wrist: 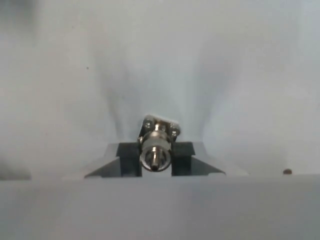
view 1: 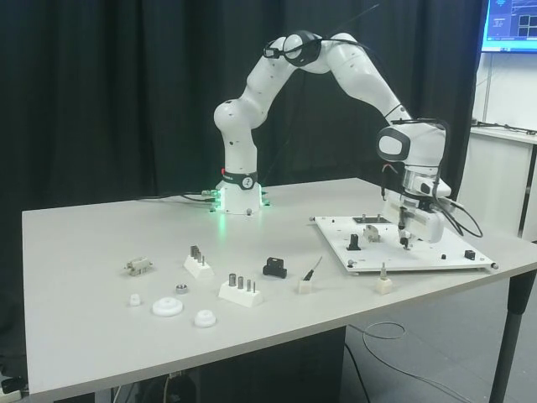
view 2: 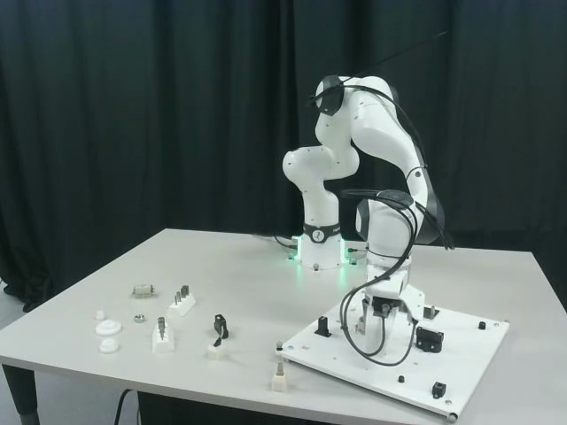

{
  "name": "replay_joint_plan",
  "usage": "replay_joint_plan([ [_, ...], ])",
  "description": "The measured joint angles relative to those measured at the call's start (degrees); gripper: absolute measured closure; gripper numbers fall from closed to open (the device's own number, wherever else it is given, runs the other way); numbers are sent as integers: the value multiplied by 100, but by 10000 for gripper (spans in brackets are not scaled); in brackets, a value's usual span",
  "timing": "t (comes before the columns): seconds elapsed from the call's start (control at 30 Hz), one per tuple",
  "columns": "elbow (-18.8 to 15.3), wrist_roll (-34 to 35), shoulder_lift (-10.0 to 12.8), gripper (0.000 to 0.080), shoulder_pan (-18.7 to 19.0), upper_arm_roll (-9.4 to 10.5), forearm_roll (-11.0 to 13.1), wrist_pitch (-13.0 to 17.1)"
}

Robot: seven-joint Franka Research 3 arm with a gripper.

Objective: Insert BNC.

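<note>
The BNC plug [wrist: 156,148] sits tight between the two black fingers [wrist: 128,159] of the gripper [wrist: 155,159], so we see the claw squeezing it from both sides, with its round metal end pointing away from the wrist. In the room views we see the white arm [view 1: 357,75] bent over the white board [view 1: 436,260] on the grey table [view 1: 101,252], and the gripper [view 2: 376,320] hangs just above the board. On the table away from the board we see small white blocks with pegs [view 1: 240,287], white round parts [view 1: 168,306] and a little black clip [view 1: 274,268].
</note>
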Motion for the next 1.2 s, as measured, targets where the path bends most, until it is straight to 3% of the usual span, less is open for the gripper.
replay_joint_plan([
  [0.8, -63, 1791, -33, 678, 2, 10, 18, 56],
  [1.2, -89, 2799, -49, 678, -28, 9, 229, 62],
])
